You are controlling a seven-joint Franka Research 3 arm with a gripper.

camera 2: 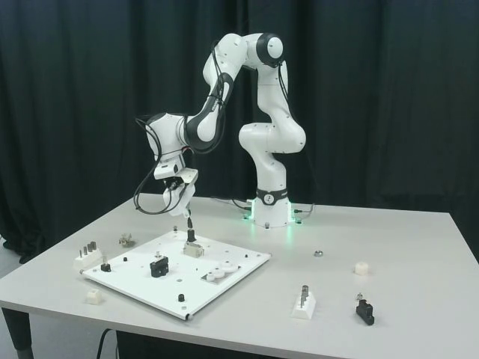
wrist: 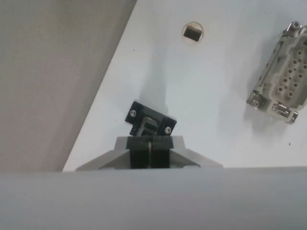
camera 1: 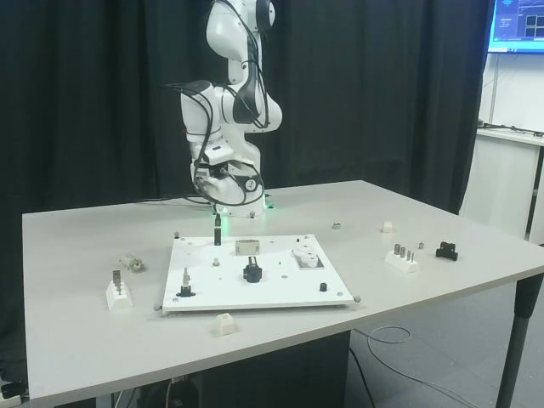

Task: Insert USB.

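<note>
Hand [wrist: 149, 143] pinches USB plug [camera 1: 218, 228] | long axis vertical, tip down | above black socket [wrist: 150, 120]

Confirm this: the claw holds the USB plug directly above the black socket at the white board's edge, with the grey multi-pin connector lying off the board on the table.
Wrong on one point: the grey multi-pin connector lies on the white board, as the wrist view shows. The claw does hold the USB plug above the black socket at the board's edge.

The white board [wrist: 211, 105] is seen as smooth and matt, with a black plastic socket [wrist: 150, 120] fixed on it by two shiny metal screws. A grey multi-pin connector [wrist: 280, 76] looks like dull cast metal. The arm [camera 2: 224, 82] is cased in glossy white plastic, and the grey desk [camera 1: 76, 246] is matt.
</note>
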